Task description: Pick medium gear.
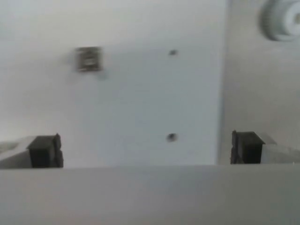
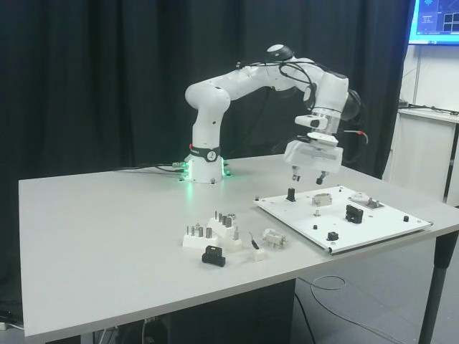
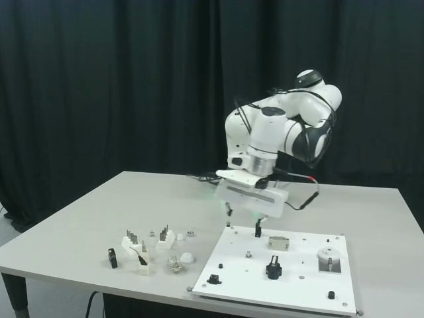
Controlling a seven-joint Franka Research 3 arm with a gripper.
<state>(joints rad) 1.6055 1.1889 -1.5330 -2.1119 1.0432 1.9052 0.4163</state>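
The gear [image 3: 326, 254] sits flat on the white board [image 3: 298, 291], near the board's far right part in the second room view, at about 2 o'clock from the board's middle. In the first room view the gear [image 2: 360, 196] lies at the board's [image 2: 380, 233] back edge, just beside a small grey plate [image 2: 373, 205]. The wrist view catches the gear [image 1: 282, 18] only partly, at the picture's edge, off the board.

The gripper [image 3: 242, 220] hangs above the board's near-left corner region, well apart from the gear, at about 9 o'clock from it in the second room view. Its jaws stand wide, nothing between them; the black fingertips [image 1: 45, 151] show far apart in the wrist view, over bare board with two small holes and a small grey block [image 1: 88, 59].

On the grey table [image 2: 93, 229], at 9 o'clock from the board, stand white holders with pegs [image 2: 215, 229] and a black part [image 2: 213, 256].
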